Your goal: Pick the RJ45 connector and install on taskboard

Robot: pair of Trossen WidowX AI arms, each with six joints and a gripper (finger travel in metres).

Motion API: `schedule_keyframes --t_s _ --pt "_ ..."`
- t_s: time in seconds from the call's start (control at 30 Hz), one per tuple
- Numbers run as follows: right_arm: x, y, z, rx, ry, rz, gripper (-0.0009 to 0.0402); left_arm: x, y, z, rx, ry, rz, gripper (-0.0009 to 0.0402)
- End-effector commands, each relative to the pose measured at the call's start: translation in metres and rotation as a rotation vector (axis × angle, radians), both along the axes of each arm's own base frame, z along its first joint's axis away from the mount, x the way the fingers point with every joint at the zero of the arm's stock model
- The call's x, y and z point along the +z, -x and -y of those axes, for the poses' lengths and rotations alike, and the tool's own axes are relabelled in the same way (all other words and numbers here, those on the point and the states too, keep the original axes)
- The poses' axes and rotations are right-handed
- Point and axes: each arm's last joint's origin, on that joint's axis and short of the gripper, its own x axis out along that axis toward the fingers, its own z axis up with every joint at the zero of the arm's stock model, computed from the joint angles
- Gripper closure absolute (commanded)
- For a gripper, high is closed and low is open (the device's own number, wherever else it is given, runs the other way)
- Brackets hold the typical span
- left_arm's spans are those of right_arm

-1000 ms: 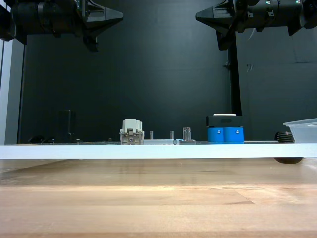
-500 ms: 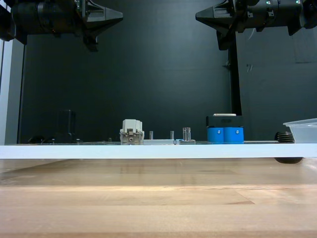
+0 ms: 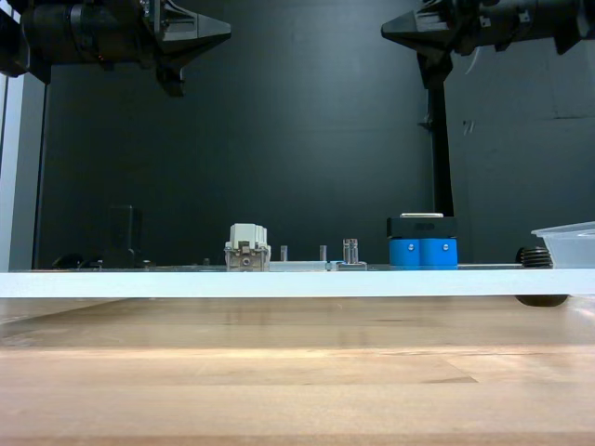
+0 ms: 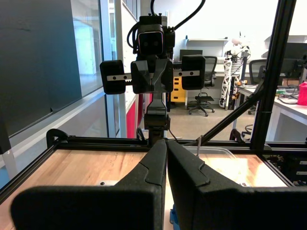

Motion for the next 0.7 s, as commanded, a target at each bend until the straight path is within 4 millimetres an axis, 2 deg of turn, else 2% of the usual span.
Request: schedule_keyframes --t_s 0.03,0.7 --pt "0.003 0.007 0.0 -0.001 -0.001 -0.04 0.0393 0.0 0.0 0.0 0.0 0.0 0.0 0.0393" --pt "0.016 0.037 -0.002 0.003 -0.024 -0.498 0.0393 0.0 0.0 0.0 0.0 0.0 0.0 0.0393"
